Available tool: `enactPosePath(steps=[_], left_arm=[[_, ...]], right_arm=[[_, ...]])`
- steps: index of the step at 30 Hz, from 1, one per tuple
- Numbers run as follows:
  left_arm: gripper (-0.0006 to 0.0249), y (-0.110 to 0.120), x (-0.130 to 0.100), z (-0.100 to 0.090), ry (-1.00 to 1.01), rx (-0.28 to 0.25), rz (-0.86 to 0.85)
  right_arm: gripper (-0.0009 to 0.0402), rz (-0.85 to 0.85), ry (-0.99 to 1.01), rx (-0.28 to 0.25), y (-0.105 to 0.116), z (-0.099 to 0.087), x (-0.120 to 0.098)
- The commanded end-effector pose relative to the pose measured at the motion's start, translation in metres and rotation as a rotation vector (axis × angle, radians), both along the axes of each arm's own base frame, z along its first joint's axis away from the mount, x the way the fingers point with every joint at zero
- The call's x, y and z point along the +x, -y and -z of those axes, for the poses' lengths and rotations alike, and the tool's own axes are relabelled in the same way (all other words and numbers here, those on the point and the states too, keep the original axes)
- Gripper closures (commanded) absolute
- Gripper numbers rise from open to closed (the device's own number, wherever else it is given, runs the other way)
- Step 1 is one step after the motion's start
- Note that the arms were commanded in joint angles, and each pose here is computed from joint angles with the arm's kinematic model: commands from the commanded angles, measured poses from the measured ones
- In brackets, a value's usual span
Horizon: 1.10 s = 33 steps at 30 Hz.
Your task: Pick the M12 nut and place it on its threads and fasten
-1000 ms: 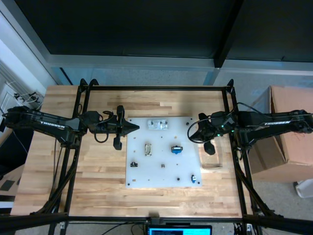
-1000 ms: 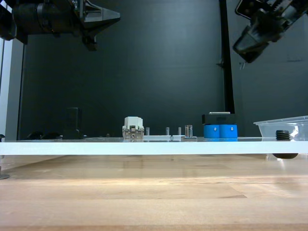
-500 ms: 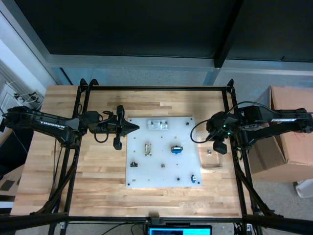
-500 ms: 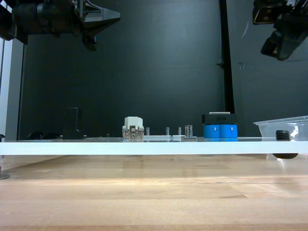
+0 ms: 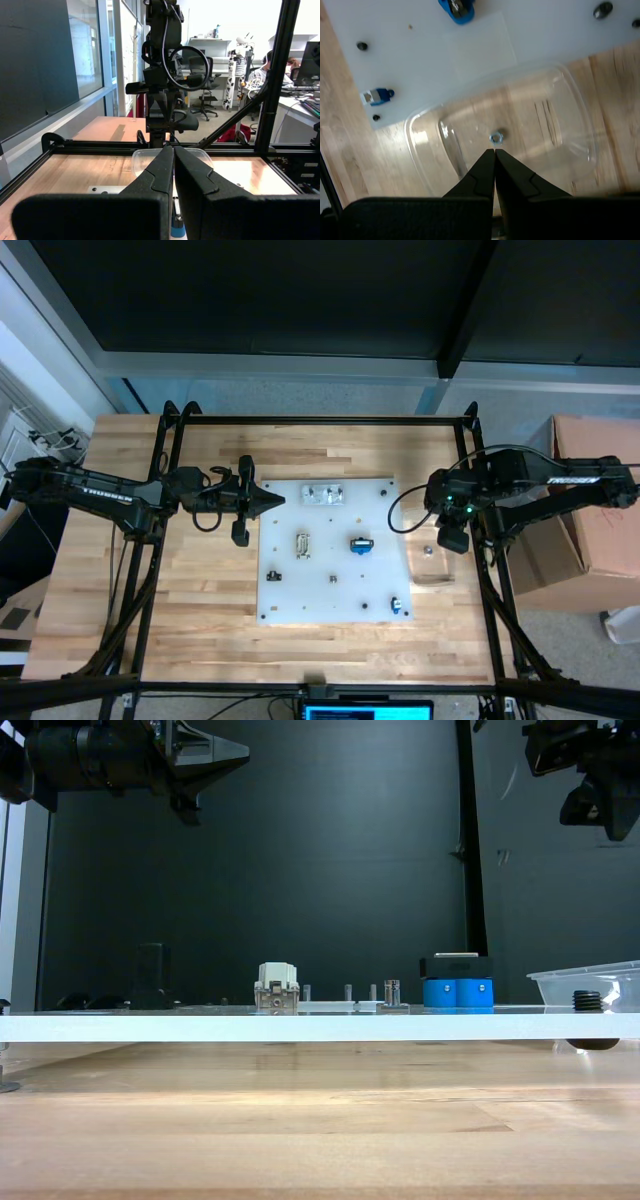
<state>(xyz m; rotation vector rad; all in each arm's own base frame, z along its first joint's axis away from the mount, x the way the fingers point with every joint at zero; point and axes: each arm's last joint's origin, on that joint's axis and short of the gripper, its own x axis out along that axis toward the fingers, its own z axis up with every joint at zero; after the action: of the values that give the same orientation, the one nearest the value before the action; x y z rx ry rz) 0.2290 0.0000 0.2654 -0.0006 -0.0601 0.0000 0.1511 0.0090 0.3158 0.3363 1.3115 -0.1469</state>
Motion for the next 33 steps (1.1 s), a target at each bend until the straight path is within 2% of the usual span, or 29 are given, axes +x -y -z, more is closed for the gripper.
enactPosePath(steps=[1,6,9,17,21,25,29,33], left_arm=[[0.0243,0.000,0.000,0.000,0.001,0.000,0.000],[0.0243,0.000,0.000,0.000,0.001,0.000,0.000],[0.0243,0.000,0.000,0.000,0.001,0.000,0.000],[0.0243,0.000,0.000,0.000,0.001,0.000,0.000],[0.0243,0.000,0.000,0.000,0.001,0.000,0.000],[0.0243,0.000,0.000,0.000,0.001,0.000,0.000],[0.0243,0.000,0.000,0.000,0.001,0.000,0.000],[0.0243,0.000,0.000,0.000,0.001,0.000,0.000]], right_arm=[[0.0393,0.023,-0.030,0.005,0.000,0.002,0.001],[0.0392,0.083,-0.120,0.008,-0.001,0.006,-0.001],[0.0383,0.133,-0.170,-0.011,-0.003,0.010,0.003],[0.0353,0.100,-0.195,-0.021,-0.007,0.015,0.007],[0.0346,-0.097,-0.198,-0.093,-0.010,0.021,0.006],[0.0345,-0.440,-0.181,-0.152,-0.016,0.028,0.006],[0.0345,-0.734,-0.164,-0.194,-0.023,0.033,0.011],[0.0345,-0.914,-0.156,-0.218,-0.028,0.040,0.018]])
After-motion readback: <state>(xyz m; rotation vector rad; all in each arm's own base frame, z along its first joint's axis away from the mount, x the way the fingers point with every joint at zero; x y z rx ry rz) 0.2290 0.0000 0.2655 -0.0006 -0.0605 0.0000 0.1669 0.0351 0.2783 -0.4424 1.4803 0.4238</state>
